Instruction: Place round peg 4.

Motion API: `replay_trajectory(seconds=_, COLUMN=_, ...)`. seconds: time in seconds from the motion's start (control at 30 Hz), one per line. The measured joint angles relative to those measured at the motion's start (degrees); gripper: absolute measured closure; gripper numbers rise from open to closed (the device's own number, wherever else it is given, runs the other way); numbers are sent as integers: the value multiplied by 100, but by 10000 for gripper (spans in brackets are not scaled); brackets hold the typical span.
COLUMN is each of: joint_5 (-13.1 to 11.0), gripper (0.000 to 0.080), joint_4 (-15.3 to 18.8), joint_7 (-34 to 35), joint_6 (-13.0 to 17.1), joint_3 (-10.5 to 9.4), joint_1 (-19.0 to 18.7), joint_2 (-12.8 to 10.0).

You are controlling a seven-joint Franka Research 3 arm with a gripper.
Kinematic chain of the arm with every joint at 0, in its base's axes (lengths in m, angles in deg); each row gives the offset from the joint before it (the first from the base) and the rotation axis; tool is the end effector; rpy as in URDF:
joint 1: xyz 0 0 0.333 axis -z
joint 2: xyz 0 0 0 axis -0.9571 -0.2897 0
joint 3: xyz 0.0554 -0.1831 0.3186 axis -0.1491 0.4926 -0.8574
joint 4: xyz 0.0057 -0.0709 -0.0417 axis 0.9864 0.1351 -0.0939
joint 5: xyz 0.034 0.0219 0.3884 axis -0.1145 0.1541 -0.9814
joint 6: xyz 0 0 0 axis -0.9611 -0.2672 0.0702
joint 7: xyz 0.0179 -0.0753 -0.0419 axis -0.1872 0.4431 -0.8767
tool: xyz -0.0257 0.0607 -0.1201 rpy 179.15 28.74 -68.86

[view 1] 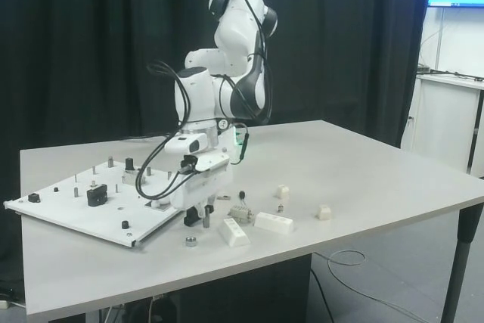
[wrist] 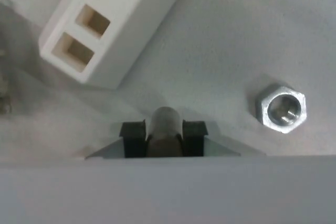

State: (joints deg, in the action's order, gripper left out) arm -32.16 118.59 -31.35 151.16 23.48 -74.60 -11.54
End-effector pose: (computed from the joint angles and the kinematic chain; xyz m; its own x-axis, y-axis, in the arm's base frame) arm 0.6368 -0.3116 0.2318 0.9632 -0.2479 0.1043 -0.2397 -0.9671 -0.0853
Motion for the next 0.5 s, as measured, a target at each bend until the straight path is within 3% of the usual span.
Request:
replay_trajectory(seconds=0.3, joint_5=0, gripper=657, joint_4=-76, joint_7=46, joint_6=31, joint_3=-16, joint_1=0, joint_2=-121)
replay_trajectory(seconds=0.33, joint_5=0, gripper=457, joint_4=-80, joint_7=57, joint_6=31, joint_3=-16, joint_1=0, joint_2=-124)
replay_trajectory(seconds=0.47, joint_5=0, gripper=457, joint_4=-95, joint_7=109, joint_6=31, joint_3=-15, joint_1=0, joint_2=-124)
replay_trajectory(seconds=0.5, joint_5=0, gripper=158, joint_4=-102, joint_7=119, joint_6=31, joint_3=-15, joint_1=0, joint_2=-124)
